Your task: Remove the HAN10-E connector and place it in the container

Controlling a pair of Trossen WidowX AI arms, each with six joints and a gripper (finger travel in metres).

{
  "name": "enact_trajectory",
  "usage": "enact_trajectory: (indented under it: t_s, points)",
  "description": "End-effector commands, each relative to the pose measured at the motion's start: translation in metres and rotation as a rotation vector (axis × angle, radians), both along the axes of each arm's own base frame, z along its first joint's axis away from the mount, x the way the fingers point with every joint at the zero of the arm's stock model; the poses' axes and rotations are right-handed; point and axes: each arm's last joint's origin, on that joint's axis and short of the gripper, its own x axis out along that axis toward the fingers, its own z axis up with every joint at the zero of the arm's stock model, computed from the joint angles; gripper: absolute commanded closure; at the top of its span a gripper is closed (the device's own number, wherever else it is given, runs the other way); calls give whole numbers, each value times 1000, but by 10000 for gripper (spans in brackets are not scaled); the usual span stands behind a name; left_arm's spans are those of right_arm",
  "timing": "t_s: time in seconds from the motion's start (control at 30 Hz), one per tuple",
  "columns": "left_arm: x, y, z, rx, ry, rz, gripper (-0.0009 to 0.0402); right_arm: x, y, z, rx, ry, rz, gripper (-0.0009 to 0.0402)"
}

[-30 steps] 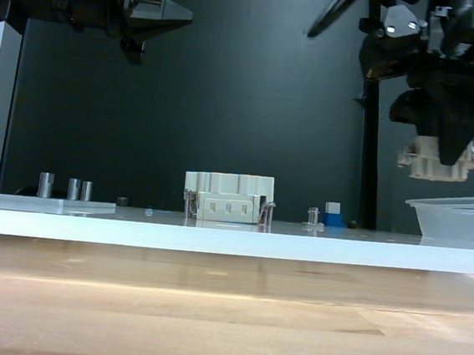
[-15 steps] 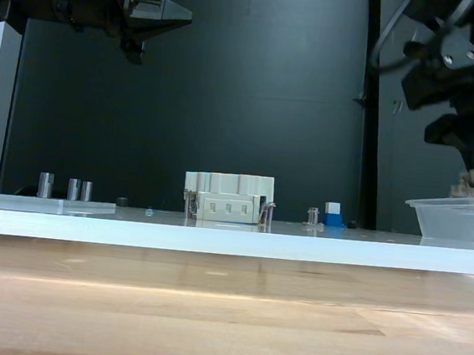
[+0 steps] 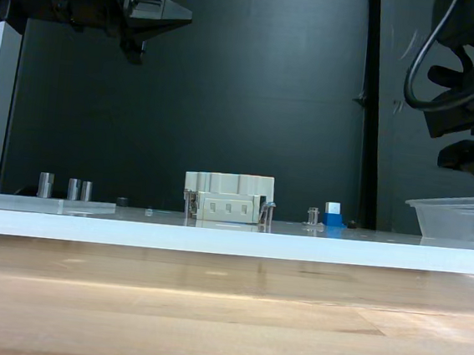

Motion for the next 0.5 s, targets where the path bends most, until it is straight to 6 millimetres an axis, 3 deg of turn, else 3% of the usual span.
enact_trajectory:
  t_s: [0.03, 0.33, 0.5]
  points:
    - [0, 0, 0, 0, 0, 0, 393, -1, 0, -4, 0, -2, 4, 366]
    - [0, 0, 0, 0, -1, 0, 393, -2, 1, -6, 0, -3, 8, 364]
    - [0, 0, 0, 0, 0, 0, 393, -2, 1, -6, 1, -4, 8, 332]
